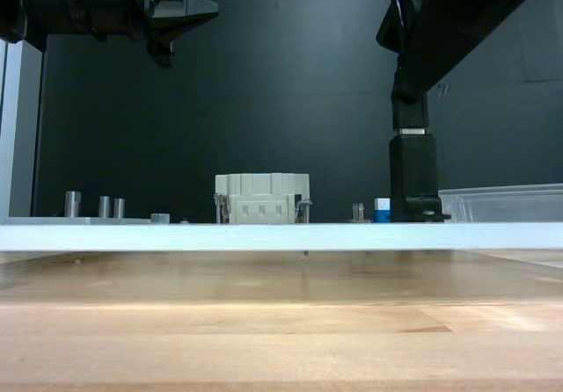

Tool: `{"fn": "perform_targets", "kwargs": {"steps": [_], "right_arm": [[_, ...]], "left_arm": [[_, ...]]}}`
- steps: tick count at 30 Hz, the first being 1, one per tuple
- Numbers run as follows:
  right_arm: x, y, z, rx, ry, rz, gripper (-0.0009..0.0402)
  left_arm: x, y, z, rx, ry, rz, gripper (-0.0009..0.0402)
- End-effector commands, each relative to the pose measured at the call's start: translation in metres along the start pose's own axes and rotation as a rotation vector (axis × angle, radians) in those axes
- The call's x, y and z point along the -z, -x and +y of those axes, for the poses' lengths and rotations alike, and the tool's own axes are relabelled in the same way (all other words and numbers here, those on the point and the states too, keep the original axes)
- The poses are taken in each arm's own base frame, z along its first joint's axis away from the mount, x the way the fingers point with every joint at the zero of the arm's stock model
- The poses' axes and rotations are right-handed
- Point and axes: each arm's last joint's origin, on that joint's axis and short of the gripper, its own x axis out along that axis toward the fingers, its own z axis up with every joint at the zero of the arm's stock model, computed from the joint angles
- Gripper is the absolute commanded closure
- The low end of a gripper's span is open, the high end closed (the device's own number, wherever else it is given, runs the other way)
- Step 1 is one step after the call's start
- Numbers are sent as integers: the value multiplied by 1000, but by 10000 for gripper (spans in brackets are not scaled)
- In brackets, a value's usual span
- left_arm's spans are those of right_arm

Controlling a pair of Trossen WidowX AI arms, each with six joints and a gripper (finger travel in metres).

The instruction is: Remove the USB connector from the USB hub and place in the container

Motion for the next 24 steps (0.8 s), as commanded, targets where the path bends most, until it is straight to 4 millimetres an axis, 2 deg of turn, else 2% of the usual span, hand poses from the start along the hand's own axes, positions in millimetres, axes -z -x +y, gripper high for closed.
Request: {"fn": "perform_targets", "kwargs": {"steps": [1,24], "right_arm": [[1,4,-2,-13,-9,-28,393],[8,3,-2,-2,8,-39,393]], "left_arm": [[0,0,0,0,0,0,392],[0,0,0,0,0,0,392]]}}
